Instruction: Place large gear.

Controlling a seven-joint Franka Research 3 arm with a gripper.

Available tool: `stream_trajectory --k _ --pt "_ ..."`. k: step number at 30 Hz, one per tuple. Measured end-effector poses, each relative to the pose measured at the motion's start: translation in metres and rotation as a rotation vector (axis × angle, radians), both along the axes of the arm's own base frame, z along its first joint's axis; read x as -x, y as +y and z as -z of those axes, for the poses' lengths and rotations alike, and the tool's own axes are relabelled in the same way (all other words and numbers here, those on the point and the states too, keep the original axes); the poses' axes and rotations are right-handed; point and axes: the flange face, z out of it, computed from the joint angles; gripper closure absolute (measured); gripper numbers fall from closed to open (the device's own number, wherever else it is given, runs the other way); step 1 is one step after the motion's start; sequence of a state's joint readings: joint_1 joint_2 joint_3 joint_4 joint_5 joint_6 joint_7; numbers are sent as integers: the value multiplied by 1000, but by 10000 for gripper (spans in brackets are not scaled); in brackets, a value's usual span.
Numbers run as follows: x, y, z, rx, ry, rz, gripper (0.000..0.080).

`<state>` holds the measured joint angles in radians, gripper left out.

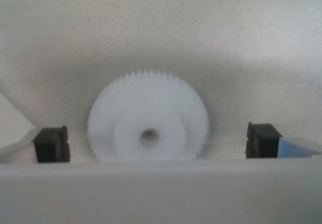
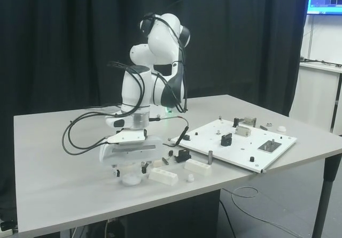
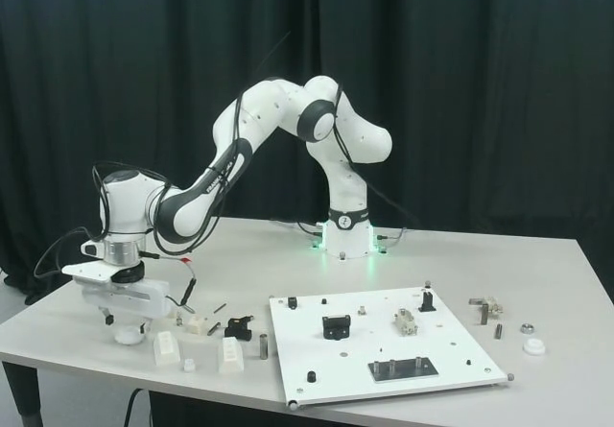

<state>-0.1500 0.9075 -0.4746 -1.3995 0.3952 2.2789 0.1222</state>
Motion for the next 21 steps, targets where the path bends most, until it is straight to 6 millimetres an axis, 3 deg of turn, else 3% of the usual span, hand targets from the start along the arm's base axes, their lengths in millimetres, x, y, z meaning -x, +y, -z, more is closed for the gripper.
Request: stream_trajectory --k 2,3,21 --pt "-1 -1 -2 2 -3 0 208" --pt "-1 -2 -3 2 -4 -1 13" --pt "-10 -9 -28 -19 3 -23 3"
